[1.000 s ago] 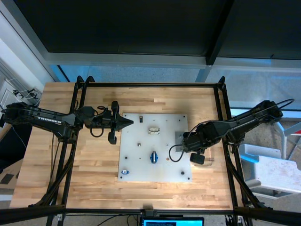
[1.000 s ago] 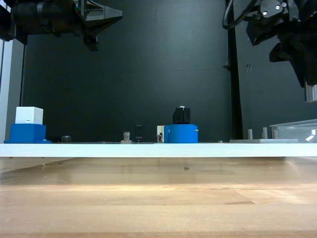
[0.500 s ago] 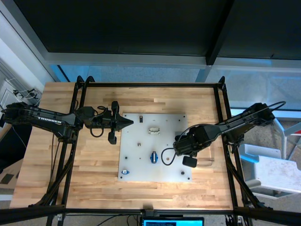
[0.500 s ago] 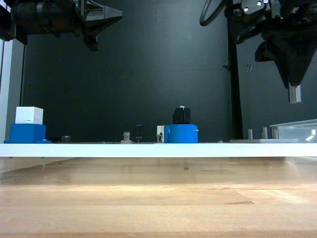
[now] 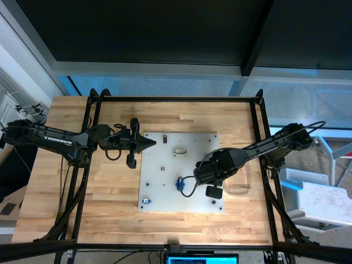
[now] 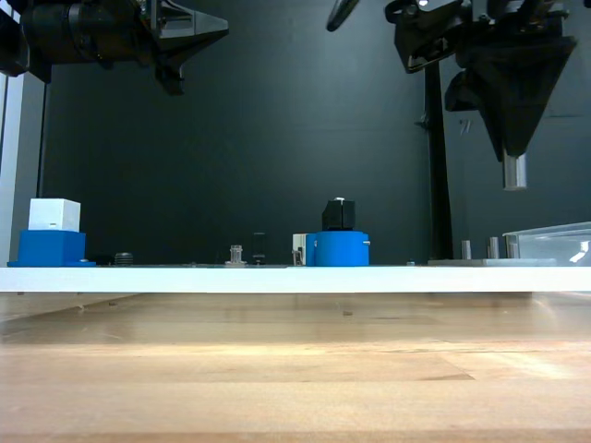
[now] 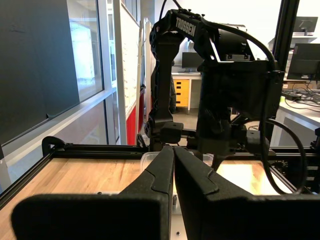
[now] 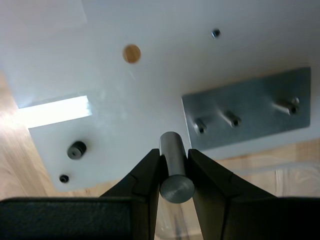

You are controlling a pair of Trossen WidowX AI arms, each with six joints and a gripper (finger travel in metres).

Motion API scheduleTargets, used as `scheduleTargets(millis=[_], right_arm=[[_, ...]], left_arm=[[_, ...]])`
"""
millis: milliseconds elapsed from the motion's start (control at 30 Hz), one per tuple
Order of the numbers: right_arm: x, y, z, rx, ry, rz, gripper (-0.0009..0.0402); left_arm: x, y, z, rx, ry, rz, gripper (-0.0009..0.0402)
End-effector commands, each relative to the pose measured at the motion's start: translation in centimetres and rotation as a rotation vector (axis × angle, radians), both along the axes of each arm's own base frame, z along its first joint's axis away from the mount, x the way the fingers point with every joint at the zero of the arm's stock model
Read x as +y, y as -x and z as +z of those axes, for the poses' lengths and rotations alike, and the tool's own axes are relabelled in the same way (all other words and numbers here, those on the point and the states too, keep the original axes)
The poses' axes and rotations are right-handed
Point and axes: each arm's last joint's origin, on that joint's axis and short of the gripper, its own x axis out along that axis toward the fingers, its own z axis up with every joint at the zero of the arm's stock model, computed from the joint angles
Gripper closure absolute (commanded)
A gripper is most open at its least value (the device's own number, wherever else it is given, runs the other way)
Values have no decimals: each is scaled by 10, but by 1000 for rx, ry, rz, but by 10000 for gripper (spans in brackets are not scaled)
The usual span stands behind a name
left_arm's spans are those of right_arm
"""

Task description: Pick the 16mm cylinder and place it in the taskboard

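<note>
Two black robot arms reach over a wooden bench [image 5: 110, 192] carrying the white taskboard [image 5: 159, 190]. The right pincer [image 6: 513, 155], clamped on the 16mm cylinder [image 8: 176, 186], hangs well above the right part of the board. The grey peg is upright, its lower end showing below the fingertips. Over the last second the pincer has travelled left at much the same height, from above the clear tray [image 5: 242, 188] beside the board to over the board itself. The pick therefore looks done and the carry under way; lowering into a hole remains. A round hole [image 8: 131, 53] shows on the board, near a grey plate [image 8: 260, 110] with three pins. The left pincer [image 5: 148, 142], fingers together, stays parked high by the board's far-left edge.
</note>
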Motion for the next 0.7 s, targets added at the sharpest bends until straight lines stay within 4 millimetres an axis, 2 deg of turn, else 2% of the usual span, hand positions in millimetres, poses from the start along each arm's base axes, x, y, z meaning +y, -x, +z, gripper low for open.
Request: scheduleTargets(millis=[33, 700], right_arm=[[2, -7, 0, -1, 0, 8, 371], [7, -42, -10, -16, -8, 49, 371]], left_arm=[[0, 0, 0, 0, 0, 0, 393], [0, 0, 0, 0, 0, 0, 393]])
